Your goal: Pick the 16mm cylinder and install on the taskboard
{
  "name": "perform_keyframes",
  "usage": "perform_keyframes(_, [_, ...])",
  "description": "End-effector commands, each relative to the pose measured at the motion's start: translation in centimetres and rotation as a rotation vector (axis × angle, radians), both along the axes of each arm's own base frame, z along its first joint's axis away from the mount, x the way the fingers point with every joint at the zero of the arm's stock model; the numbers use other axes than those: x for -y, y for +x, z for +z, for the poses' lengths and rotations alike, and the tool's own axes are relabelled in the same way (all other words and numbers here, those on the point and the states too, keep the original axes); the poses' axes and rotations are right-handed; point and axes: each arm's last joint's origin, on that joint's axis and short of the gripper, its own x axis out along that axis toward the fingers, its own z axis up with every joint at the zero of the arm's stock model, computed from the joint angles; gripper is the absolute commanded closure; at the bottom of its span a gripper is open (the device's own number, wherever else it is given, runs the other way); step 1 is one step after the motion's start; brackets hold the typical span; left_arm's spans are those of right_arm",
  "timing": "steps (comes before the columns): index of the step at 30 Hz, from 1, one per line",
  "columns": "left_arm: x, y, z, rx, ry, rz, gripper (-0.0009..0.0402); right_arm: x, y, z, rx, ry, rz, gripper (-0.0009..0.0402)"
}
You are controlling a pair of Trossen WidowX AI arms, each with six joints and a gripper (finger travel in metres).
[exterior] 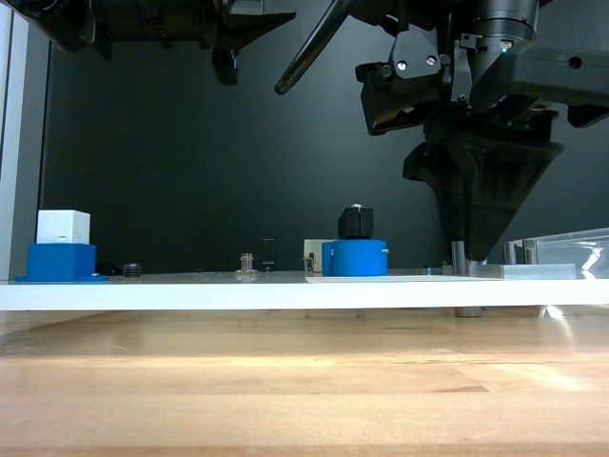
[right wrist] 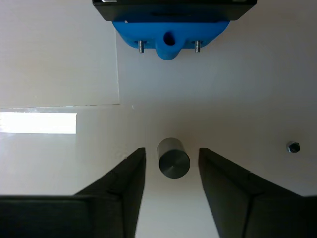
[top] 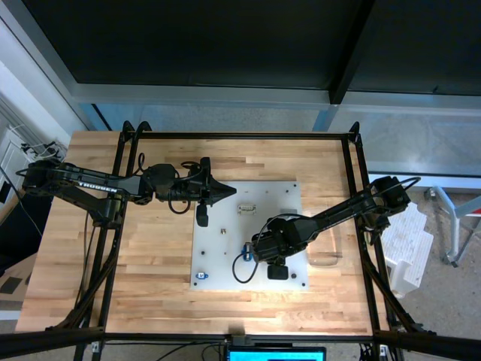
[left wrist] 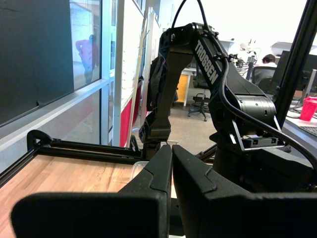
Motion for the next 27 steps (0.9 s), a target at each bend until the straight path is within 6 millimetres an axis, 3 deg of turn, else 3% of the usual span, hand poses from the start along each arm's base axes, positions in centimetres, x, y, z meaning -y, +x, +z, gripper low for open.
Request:
perform_keyframes(1, [0.0, 0.0, 0.0, 0.000, 0.000, 0.000, 0.0393, 0.0, -0.1, 0.5, 0.015, 0.005, 0.002, 0.0207])
perform_keyframes(7, [0.0, 0.0, 0.0, 0.000, 0.000, 0.000, 0.0393, 0.3, -0.7, 2.1, 0.046, 0.008, 0.029, 0.0181])
perform_keyframes(15, [0.0, 0.0, 0.0, 0.000, 0.000, 0.000, 0.0393, 1.1, -2.3, 4.6, 0.058, -0.028, 0.056, 0.0178])
perform_keyframes(27, [0.0, 0.0, 0.0, 0.000, 0.000, 0.000, 0.0393, 1.8, -4.2, 5.5, 0.081, -0.020, 0.061, 0.0178])
